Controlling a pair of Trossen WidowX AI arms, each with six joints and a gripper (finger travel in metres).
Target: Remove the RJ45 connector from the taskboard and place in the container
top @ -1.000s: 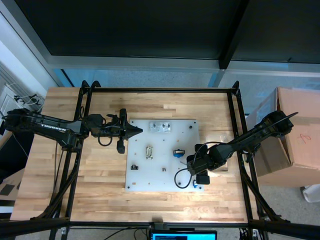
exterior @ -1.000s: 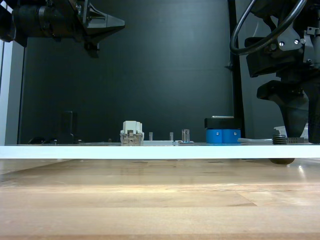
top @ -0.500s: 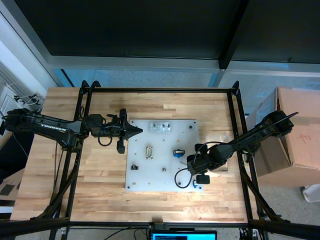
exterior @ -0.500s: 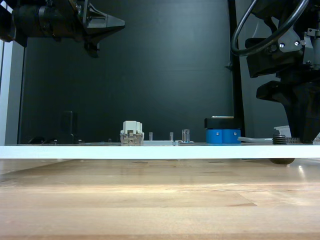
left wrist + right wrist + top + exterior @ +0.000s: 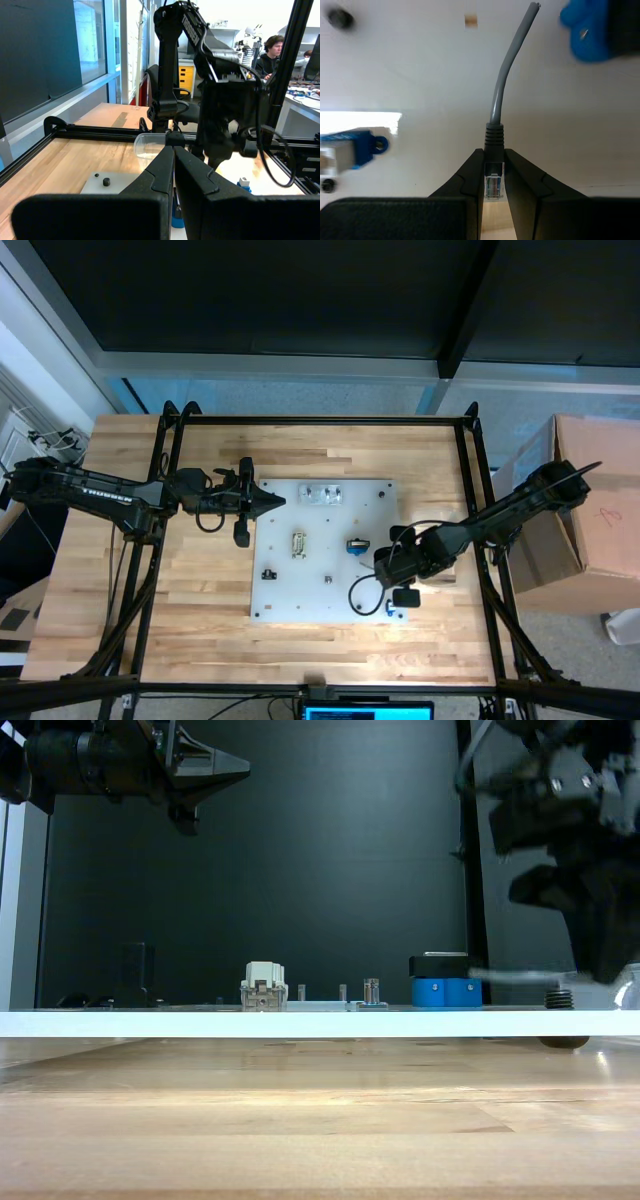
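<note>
Right wrist view: right gripper (image 5: 494, 167) jaws clenched on RJ45 connector (image 5: 493, 184), clear above the taskboard (image 5: 300, 585) near-right; left gripper (image 5: 272, 502), jaws pressed together, hovers far-left; recommend level carry rightward to container (image 5: 144, 144).

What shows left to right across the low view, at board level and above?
left gripper, shut, raised above the board's left end → grey connector housing → metal post → blue block → right gripper at the board's right end, holding the RJ45 connector.
</note>
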